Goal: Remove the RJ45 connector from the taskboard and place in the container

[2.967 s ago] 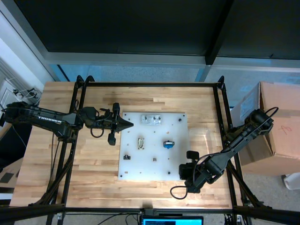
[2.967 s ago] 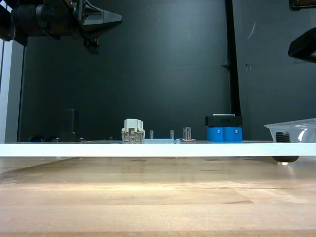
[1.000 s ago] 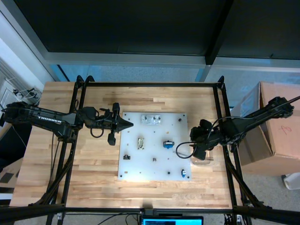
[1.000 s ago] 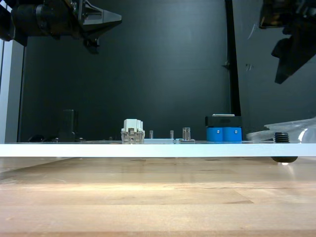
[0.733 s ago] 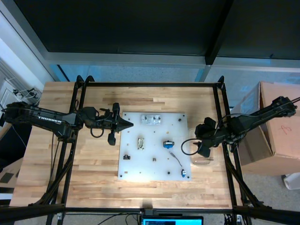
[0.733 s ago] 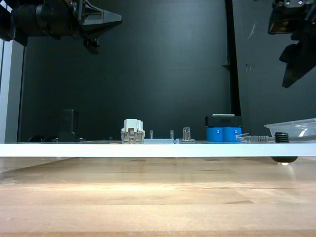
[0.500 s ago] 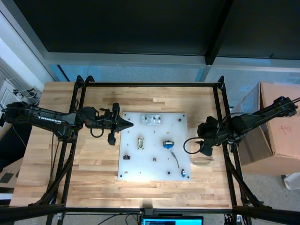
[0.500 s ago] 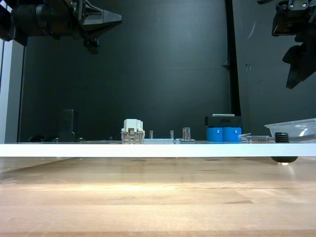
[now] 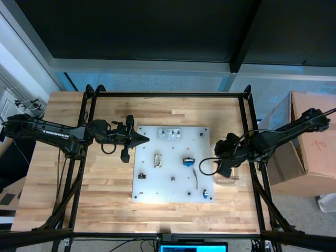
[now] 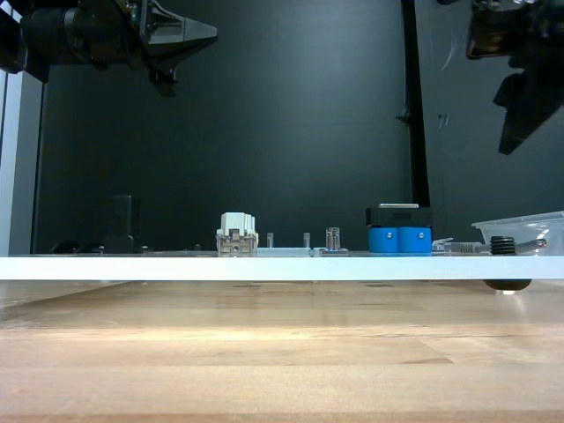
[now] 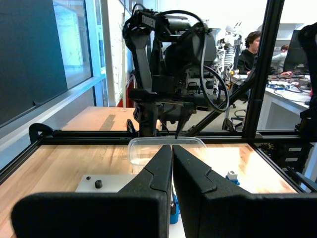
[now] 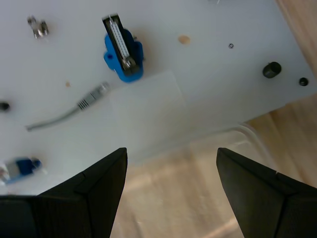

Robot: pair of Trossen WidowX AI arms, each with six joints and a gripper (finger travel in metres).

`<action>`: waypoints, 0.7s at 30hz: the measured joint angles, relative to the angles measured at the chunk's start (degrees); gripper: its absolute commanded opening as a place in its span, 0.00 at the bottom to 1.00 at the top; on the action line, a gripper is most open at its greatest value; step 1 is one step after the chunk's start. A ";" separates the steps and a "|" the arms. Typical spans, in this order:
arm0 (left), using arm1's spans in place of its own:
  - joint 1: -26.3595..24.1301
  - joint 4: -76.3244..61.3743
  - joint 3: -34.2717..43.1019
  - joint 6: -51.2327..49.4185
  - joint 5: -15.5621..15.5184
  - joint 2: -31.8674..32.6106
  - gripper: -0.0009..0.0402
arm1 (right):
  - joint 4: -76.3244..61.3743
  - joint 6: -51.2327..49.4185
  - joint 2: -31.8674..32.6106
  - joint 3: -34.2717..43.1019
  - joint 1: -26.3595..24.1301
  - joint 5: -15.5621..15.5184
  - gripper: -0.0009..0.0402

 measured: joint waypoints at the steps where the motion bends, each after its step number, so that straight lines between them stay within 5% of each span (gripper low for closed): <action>1: 0.00 0.00 -0.02 0.00 0.00 0.00 0.02 | 0.00 1.18 1.55 1.07 0.00 -0.26 0.63; 9: 0.00 0.00 -0.02 0.02 0.00 0.00 0.02 | -0.22 11.30 13.35 9.38 0.11 -2.10 0.63; 16: 0.00 0.00 -0.02 0.00 0.00 0.00 0.02 | -0.98 20.00 23.61 16.41 0.00 -8.74 0.63; 21: 0.00 0.00 -0.02 0.02 0.00 0.00 0.02 | -0.72 24.30 29.46 19.06 -1.07 -10.51 0.63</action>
